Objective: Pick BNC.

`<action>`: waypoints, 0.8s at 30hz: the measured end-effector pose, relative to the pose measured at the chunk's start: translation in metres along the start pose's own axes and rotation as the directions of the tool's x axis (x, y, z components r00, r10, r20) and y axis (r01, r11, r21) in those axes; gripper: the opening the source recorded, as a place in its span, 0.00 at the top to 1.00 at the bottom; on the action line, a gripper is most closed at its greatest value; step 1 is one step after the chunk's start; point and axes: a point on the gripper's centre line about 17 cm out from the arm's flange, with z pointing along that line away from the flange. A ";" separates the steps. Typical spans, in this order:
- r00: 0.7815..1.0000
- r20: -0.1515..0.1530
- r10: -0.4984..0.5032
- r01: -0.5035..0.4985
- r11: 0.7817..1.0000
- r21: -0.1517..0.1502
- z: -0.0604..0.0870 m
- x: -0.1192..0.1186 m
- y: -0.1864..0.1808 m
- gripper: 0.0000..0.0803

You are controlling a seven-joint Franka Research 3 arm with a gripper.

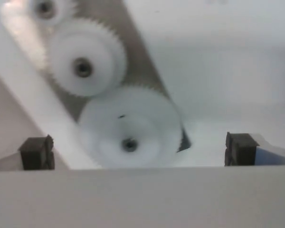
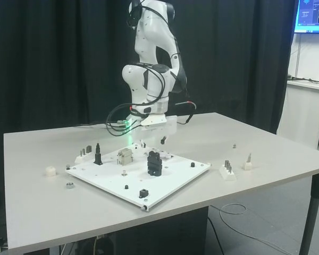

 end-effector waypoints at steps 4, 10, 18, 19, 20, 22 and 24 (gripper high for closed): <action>1.000 0.005 -0.011 0.011 1.000 0.015 -0.007 -0.001 -0.009 0.00; 1.000 0.009 -0.029 0.029 0.999 0.018 -0.015 -0.001 -0.017 0.00; 1.000 0.005 -0.029 0.029 1.000 0.011 -0.024 0.002 -0.025 0.00; 1.000 0.006 -0.027 0.027 1.000 0.010 -0.025 0.002 -0.026 0.00; 1.000 0.007 -0.023 0.023 1.000 0.009 -0.026 0.002 -0.027 0.00; 1.000 0.007 -0.013 0.013 1.000 0.007 -0.028 0.002 -0.028 0.00; 1.000 0.006 -0.004 0.004 1.000 0.004 -0.030 0.003 -0.029 0.00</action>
